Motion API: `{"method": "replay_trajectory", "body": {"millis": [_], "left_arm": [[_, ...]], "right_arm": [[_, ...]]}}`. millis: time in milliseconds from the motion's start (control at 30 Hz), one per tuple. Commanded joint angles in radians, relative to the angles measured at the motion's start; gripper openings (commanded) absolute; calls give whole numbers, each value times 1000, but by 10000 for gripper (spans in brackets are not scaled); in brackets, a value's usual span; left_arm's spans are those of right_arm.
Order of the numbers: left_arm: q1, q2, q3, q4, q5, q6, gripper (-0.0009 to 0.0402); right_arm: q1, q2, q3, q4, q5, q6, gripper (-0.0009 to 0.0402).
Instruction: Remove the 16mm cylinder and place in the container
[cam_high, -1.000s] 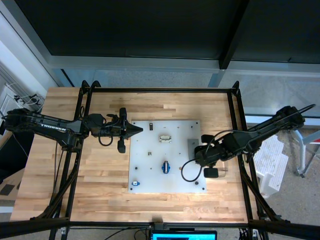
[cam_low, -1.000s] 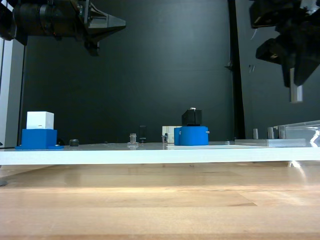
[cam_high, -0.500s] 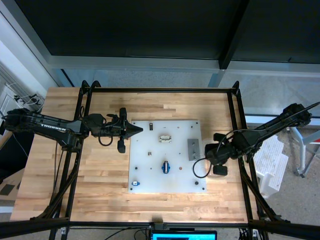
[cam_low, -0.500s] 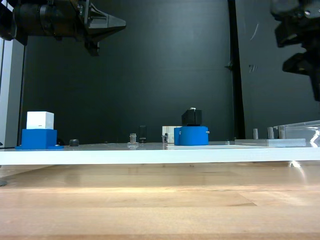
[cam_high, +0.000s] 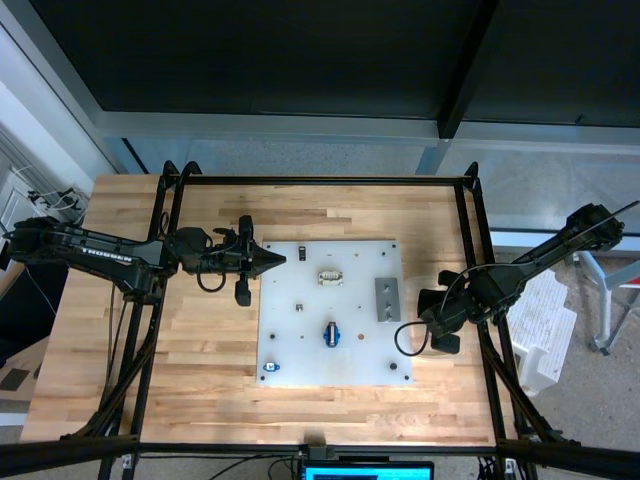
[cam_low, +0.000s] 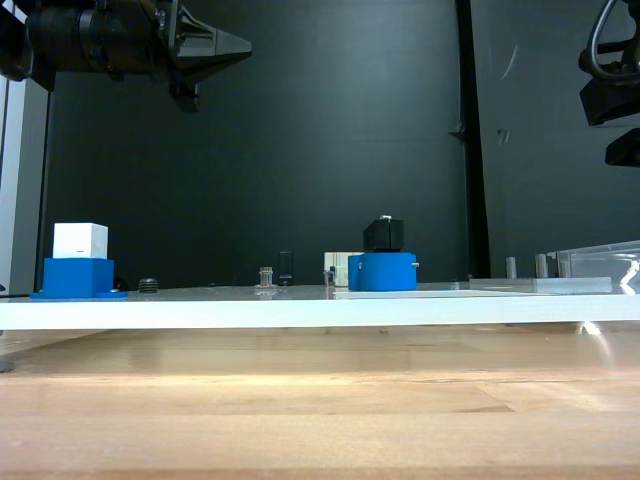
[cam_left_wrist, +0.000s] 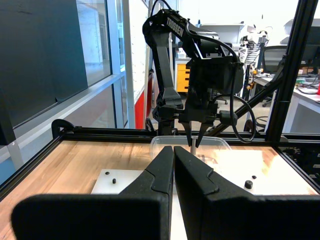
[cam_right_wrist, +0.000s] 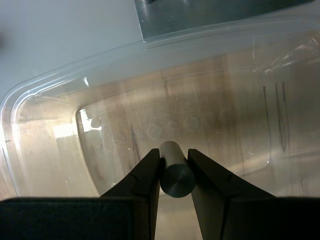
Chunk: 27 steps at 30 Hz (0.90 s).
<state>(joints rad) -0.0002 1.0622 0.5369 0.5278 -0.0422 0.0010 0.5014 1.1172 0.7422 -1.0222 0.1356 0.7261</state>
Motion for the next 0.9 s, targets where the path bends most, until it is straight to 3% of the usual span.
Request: {"method": "replay_trajectory", "body": {"millis": [33,467,700,900], "left_arm": [[0,0,0,1,0,0,0],[0,0,0,0,0,0,0],[0,0,0,0,0,0,0],[0,0,0,0,0,0,0]], "right_arm": [[1,1,0,1,3,28,96],[1,1,1,11,2,63,219],[1,1,1,14,2,62,225],[-10,1,35,16,3,42,204]]}}
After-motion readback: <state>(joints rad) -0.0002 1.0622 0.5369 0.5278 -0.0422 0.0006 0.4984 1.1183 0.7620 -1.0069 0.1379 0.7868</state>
